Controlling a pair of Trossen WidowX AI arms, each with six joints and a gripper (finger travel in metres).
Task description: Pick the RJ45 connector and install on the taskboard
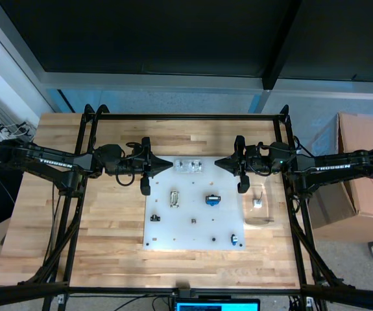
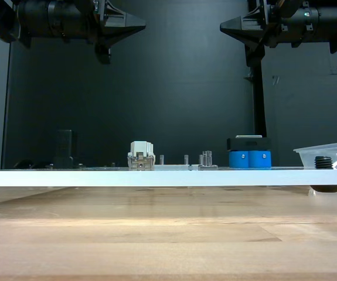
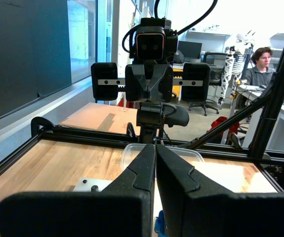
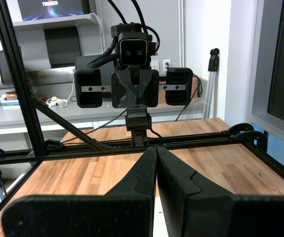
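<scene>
RJ45 connector [image 1: 257,203] perhaps in tray [image 1: 268,215]; left hand [image 1: 171,165], right hand [image 1: 216,163] above board [image 1: 173,234].

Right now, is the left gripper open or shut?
Shut: the left gripper, raised over the board, has fingers touching, empty; right gripper likewise.

L gripper [image 1: 171,165], R gripper [image 1: 216,163] facing over board [image 1: 173,234] far edge; RJ45 connector [image 1: 257,203] in tray [image 1: 268,221] R of board

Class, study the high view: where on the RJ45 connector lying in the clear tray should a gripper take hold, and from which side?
Likely its opposite side faces, coming from straight above: the RJ45 connector lies free in the open-topped clear tray, whose walls block a level approach. The right gripper, shut, hovers nearest; the left gripper, shut, hovers above the taskboard's far-left part.
</scene>
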